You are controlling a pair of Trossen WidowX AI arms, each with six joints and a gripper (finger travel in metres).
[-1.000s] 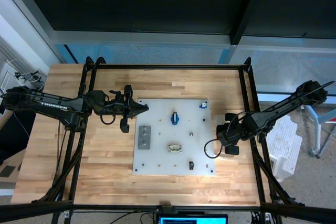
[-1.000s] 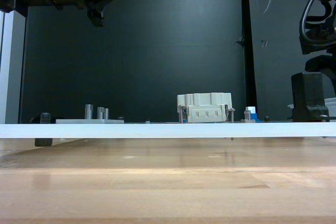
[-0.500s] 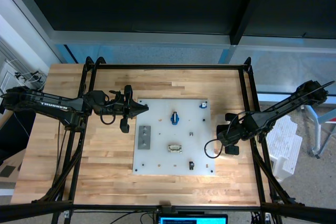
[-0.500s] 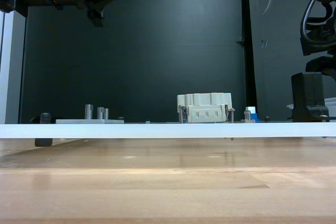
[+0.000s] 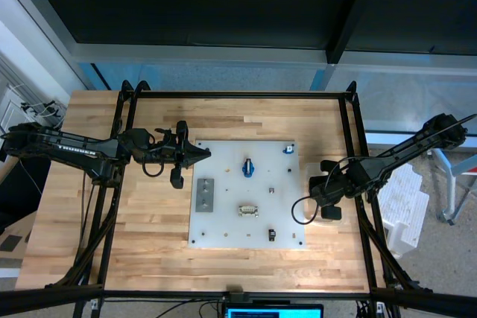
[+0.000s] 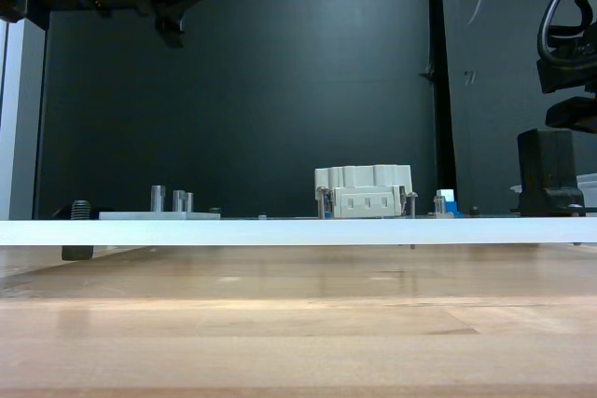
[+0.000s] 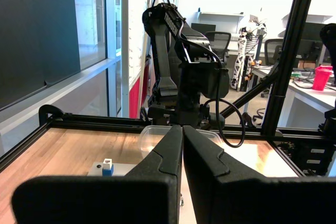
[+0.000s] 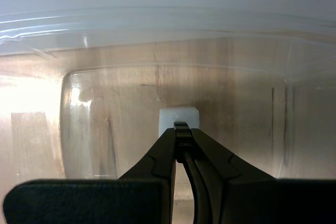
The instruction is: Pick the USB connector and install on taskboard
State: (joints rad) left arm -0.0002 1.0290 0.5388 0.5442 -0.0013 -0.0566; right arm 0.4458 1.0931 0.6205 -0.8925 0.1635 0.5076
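Observation:
The white taskboard (image 5: 223,217) lies flat in the middle of the table, with a grey plate (image 5: 204,194) and a small blue part (image 5: 249,167) on it. My right gripper (image 5: 326,205) hangs over the clear plastic tray (image 5: 328,221) just right of the board. In the right wrist view its fingers (image 8: 163,153) are pressed together on the USB connector (image 8: 179,117), a small piece whose white end shows past the tips, above the tray floor. My left gripper (image 5: 203,153) is shut and empty, held high over the board's far left corner.
A cream multi-pin connector (image 6: 364,191) and a black block (image 6: 548,172) stand on the board, with short metal posts (image 6: 173,199) on the grey plate. A black frame (image 5: 238,95) rims the table. A white foam block (image 5: 402,199) sits off the right edge.
My right gripper has risen a little over the tray, still shut. The left arm has not moved.

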